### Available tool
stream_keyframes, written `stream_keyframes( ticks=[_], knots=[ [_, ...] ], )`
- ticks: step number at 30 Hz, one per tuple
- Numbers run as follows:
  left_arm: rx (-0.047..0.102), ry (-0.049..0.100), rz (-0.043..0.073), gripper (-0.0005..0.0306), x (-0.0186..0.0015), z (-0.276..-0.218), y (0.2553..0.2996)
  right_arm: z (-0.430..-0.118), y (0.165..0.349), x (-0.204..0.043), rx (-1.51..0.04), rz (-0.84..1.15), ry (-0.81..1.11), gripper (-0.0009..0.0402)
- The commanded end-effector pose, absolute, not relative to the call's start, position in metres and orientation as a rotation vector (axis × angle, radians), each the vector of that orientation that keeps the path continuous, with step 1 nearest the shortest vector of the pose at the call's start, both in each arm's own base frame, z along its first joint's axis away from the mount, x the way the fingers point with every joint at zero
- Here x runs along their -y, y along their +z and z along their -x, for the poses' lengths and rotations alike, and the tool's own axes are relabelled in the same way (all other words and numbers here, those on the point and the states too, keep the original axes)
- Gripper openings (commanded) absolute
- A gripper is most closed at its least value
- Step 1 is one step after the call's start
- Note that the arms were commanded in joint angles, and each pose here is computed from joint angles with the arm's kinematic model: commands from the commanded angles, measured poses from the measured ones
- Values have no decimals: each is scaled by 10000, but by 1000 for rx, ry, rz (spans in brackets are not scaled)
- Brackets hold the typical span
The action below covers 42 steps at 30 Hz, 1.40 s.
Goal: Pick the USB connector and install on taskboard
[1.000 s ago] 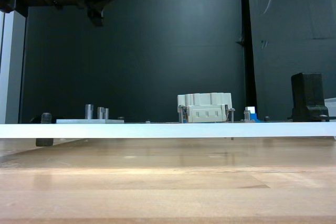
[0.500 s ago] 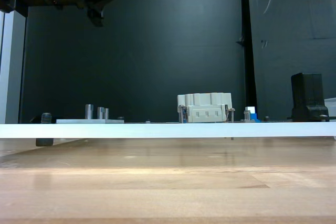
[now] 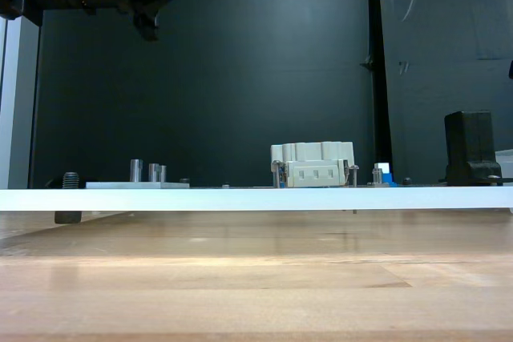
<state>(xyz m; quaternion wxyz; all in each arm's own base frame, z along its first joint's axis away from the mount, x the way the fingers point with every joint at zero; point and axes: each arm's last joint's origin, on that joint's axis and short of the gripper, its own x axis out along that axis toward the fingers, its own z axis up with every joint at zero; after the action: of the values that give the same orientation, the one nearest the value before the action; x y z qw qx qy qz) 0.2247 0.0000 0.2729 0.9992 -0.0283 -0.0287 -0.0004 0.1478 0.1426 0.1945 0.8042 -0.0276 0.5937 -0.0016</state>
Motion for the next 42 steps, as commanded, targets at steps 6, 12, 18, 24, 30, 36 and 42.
stream_keyframes(
  ticks=[6,12,18,24,30,36,42],
  knots=[
    [57,-1,56,0,0,-2248,2728,-1482,1906,-1404,-1284,72,-4,181],
    [57,-1,56,0,0,-2248,2729,-1469,1839,-1398,-1289,59,10,181],
    [57,-1,56,0,0,-2248,2728,-1463,1793,-1390,-1285,56,12,181],
    [57,-1,56,0,0,-2248,2728,-1464,1788,-1390,-1283,53,13,180],
    [57,-1,56,0,-1,-2248,2728,-1464,1791,-1392,-1283,47,18,153],
    [57,0,56,0,-1,-2249,2727,-1465,1793,-1395,-1279,40,27,122],
    [57,-1,56,0,0,-2248,2729,-1467,1763,-1399,-1266,27,38,107]
  ],
)
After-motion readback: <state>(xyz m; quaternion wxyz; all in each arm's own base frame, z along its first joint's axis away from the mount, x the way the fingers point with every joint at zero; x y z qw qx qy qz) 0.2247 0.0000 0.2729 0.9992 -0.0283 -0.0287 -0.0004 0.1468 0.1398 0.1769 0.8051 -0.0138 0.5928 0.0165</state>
